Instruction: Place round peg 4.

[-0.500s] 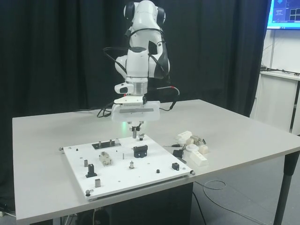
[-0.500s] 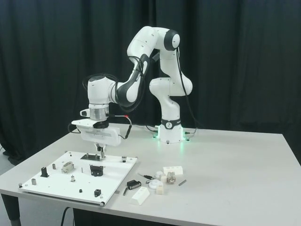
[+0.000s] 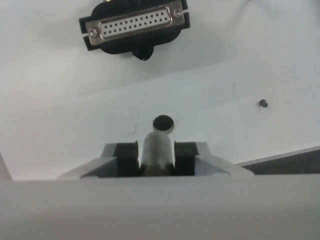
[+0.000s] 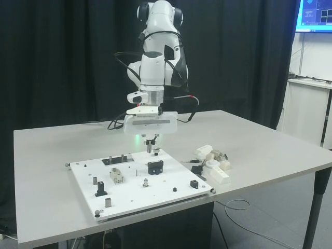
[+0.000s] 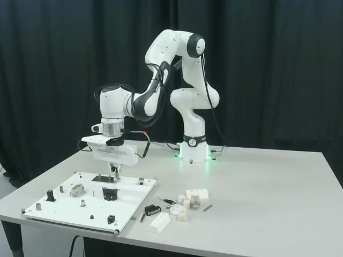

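Observation:
In the wrist view my gripper (image 3: 156, 157) is shut on the round peg (image 3: 157, 150), a short grey metal cylinder held upright between the two black fingers (image 3: 127, 156). Its tip sits just short of a dark round hole (image 3: 163, 123) in the white board (image 3: 60, 125). From the room views, my gripper (image 4: 150, 140) (image 5: 113, 169) hangs low over the board's far edge (image 4: 155, 193) (image 5: 64, 215), with the peg (image 4: 149, 148) (image 5: 114, 174) pointing down a little above the surface. I cannot tell whether the tip touches the board.
A black block with a grey multi-pin connector (image 3: 135, 25) (image 4: 155, 167) (image 5: 110, 193) stands on the board beyond the hole. A small black stud (image 3: 263, 103) lies off to one side. Several small fixtures dot the board. Loose white and black parts (image 4: 212, 161) (image 5: 179, 208) lie on the grey table beside it.

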`<state>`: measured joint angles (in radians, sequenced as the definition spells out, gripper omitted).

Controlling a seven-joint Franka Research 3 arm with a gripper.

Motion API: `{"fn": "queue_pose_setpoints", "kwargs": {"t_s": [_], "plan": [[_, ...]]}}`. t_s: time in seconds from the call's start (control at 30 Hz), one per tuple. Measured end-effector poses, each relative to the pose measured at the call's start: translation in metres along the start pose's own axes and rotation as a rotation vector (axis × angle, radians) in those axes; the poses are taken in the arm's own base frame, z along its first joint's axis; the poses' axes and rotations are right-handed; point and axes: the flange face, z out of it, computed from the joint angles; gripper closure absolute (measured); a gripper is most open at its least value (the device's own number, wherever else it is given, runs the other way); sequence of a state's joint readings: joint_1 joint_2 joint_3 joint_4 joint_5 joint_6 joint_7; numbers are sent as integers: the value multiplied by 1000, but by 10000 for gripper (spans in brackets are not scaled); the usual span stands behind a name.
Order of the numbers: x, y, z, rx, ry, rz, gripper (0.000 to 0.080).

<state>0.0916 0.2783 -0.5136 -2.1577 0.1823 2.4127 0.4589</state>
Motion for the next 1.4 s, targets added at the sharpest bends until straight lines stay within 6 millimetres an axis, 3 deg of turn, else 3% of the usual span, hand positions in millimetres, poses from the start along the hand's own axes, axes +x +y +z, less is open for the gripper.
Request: {"fn": "queue_pose_setpoints", "kwargs": {"t_s": [1.4], "plan": [[5, -3, 2, 12, 43, 25, 654]]}}
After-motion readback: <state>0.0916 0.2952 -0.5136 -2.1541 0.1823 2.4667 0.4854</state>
